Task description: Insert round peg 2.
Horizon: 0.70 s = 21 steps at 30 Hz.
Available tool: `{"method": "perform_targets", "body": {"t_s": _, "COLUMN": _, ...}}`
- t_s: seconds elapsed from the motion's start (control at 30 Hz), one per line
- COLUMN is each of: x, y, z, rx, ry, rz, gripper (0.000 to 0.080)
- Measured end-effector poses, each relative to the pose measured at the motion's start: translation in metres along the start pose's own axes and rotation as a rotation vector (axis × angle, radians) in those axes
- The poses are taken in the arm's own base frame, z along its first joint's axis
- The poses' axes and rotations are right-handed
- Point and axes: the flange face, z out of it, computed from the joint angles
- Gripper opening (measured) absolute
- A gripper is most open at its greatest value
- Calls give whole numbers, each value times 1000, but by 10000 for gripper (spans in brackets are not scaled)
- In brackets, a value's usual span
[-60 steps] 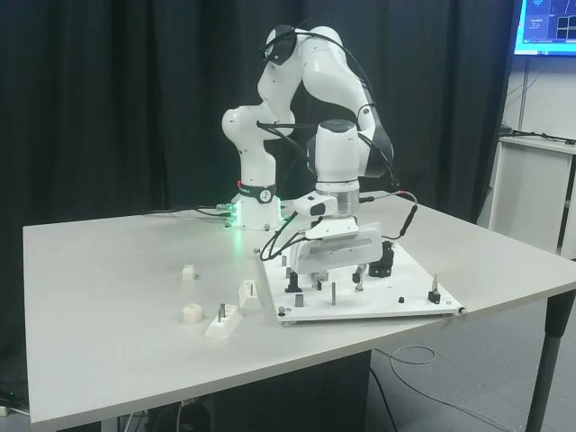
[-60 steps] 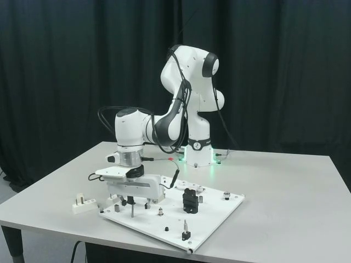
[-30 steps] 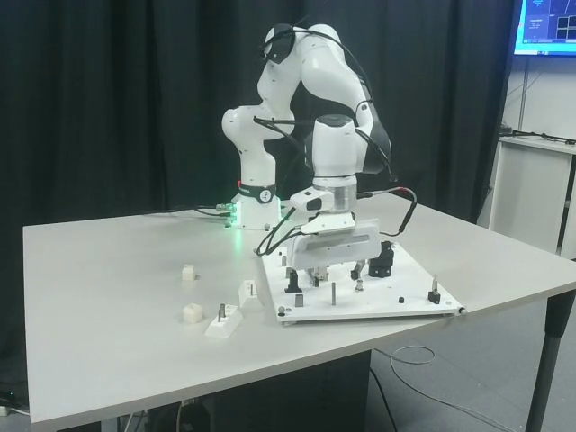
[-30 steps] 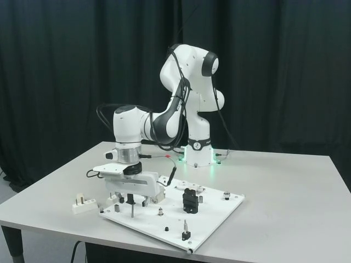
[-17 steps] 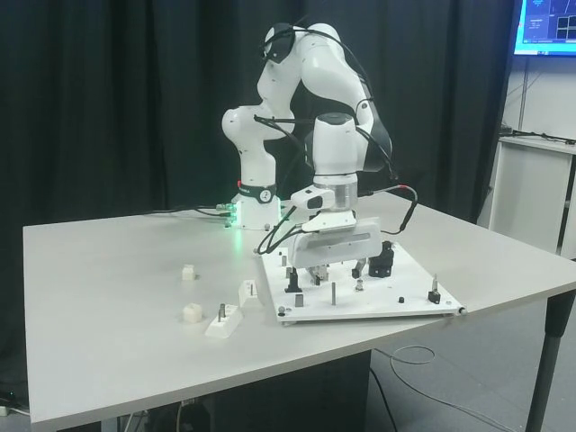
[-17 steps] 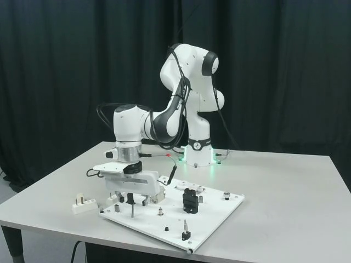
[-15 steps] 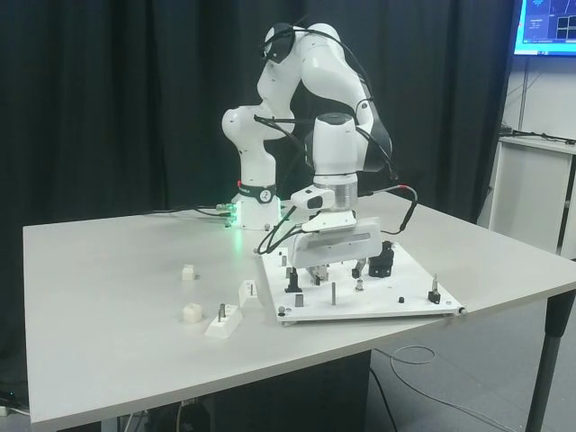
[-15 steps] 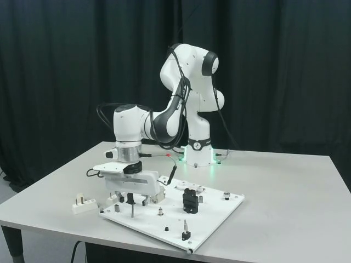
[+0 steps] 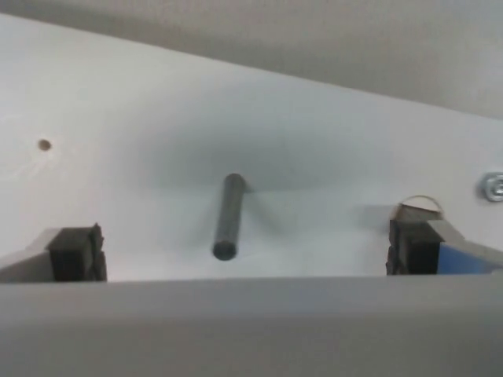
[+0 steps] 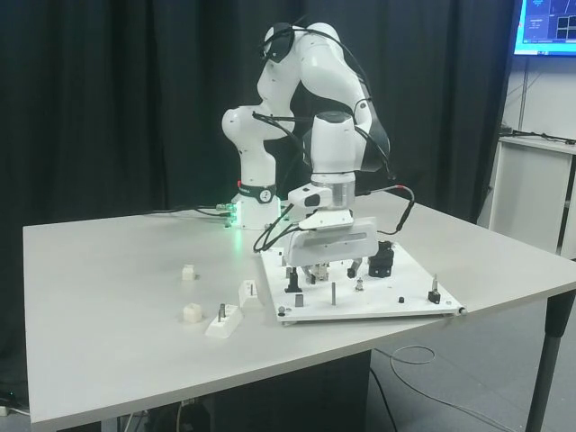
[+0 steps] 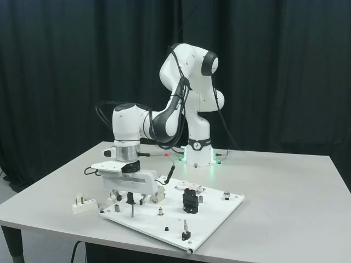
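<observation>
The gripper [image 9: 244, 251] is seen with its fingers [image 9: 75, 253] spread wide apart and nothing held between them. In the wrist view the round peg [image 9: 229, 215], a grey pin, stands upright in the white board [image 9: 314, 149] directly below the gap, clear of both fingers. In the second room view the gripper [image 11: 130, 198] is poised over the near left part of the board [image 11: 214, 216], and the peg [image 11: 131, 210] is seen standing just beneath it (its seating depth cannot be judged). A black fixture [image 11: 191, 200] is mounted to the right on the board. A white holder block [image 10: 223, 322] is placed on the grey table [image 10: 108, 297], apart from the board.
</observation>
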Motion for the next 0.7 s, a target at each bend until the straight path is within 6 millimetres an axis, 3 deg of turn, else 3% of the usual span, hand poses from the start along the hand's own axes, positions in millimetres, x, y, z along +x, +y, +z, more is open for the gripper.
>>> {"method": "perform_targets", "body": {"t_s": 0.7, "x": 13, "y": 14, "z": -5, "rx": -71, "ry": 47, "rz": -8, "gripper": 800}}
